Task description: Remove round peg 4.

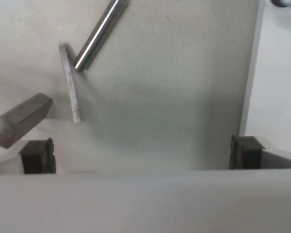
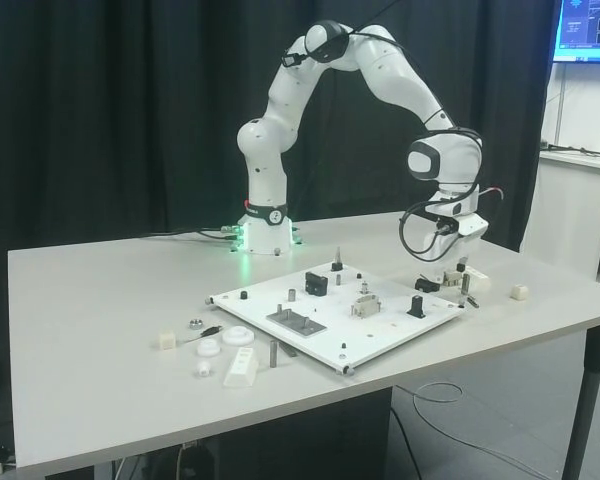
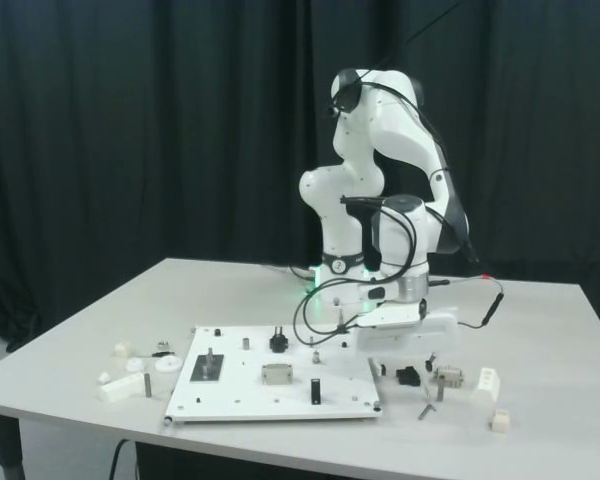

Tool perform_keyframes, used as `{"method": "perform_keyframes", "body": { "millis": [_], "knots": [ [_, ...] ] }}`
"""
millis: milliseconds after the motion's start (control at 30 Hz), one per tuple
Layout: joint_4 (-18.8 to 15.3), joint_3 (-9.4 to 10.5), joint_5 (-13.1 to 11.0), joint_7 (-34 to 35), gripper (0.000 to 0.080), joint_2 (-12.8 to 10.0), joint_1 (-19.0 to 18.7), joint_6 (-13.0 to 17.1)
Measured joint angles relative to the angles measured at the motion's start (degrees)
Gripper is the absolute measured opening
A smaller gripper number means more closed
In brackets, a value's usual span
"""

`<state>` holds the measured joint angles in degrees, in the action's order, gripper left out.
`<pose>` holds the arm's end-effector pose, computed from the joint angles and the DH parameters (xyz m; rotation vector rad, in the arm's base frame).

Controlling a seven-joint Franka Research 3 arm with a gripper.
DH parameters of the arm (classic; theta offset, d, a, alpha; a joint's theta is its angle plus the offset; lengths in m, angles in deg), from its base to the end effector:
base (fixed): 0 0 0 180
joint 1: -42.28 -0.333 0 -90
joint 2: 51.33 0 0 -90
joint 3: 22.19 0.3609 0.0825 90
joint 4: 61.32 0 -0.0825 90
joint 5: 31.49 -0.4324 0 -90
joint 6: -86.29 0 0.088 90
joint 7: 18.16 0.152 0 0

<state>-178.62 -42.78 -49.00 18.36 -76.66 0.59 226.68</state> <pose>0.5978 0.2393 0.1922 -3.0157 0.7284 0.0276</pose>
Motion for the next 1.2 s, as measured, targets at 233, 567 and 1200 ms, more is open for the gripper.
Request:
{"method": "perform_keyframes", "body": {
  "millis": [233,567,1200],
  "knots": [
    [0.7,-0.5,0.2,0.0,0.08,0.0,0.0,-1.1],
    [1.3,-1.08,0.4,0.0,0.08,0.0,0.2,-1.8],
    [2.2,-2.17,0.9,0.0,0.08,0.0,0.2,-3.4]
  ]
}}
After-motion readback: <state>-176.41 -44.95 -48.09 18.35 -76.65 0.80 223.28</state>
